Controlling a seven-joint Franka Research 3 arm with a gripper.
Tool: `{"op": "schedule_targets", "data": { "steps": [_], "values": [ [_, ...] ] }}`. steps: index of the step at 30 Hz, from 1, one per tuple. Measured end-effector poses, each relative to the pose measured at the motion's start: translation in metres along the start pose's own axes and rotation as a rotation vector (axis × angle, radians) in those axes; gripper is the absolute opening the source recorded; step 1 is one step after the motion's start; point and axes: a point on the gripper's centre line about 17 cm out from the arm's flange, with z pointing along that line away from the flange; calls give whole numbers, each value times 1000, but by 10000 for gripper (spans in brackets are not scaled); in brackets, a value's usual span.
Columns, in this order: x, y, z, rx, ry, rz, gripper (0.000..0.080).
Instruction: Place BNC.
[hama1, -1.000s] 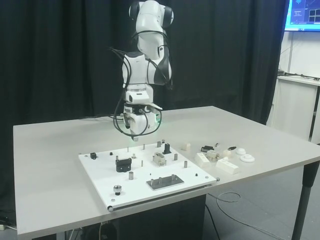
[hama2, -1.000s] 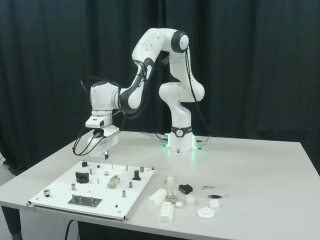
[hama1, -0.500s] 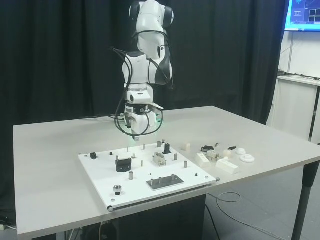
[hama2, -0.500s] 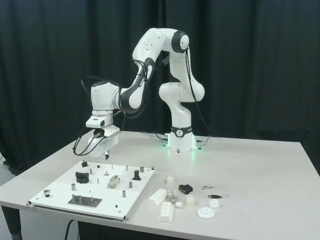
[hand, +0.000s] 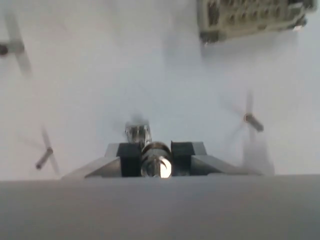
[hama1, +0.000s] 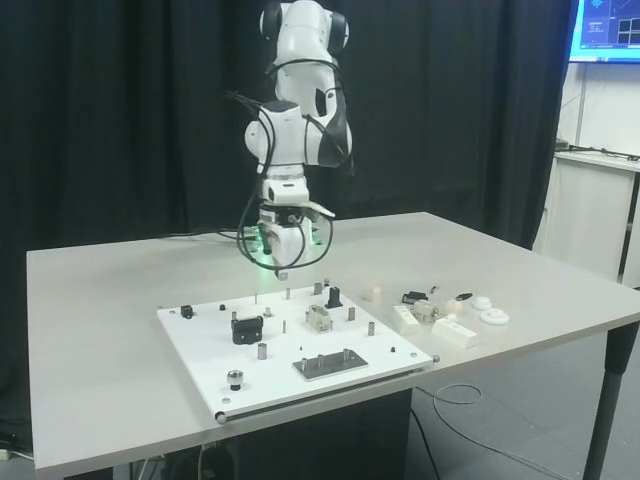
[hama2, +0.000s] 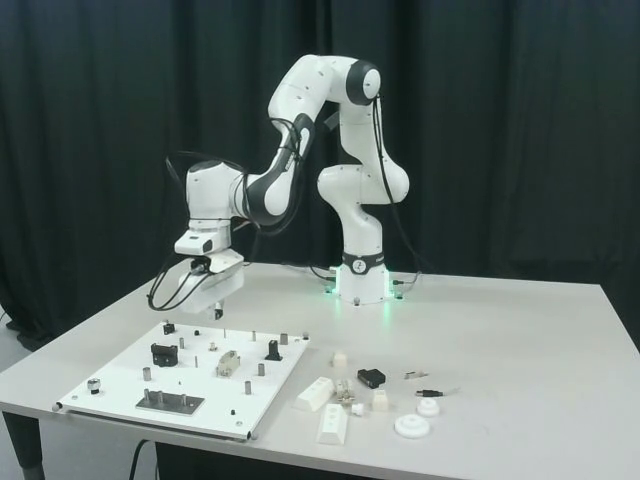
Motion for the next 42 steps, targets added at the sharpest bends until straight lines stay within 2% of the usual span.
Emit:
{"op": "schedule_targets", "data": {
  "steps": [6,19,31,42],
  "values": [
    [22,1,-7,11,12,147,120],
    [74,-3,-20,49,-23,257,120],
    [120,-12,-24,46,-70,370,120],
    [174,-25,-20,50,-80,474,120]
  ]
}}
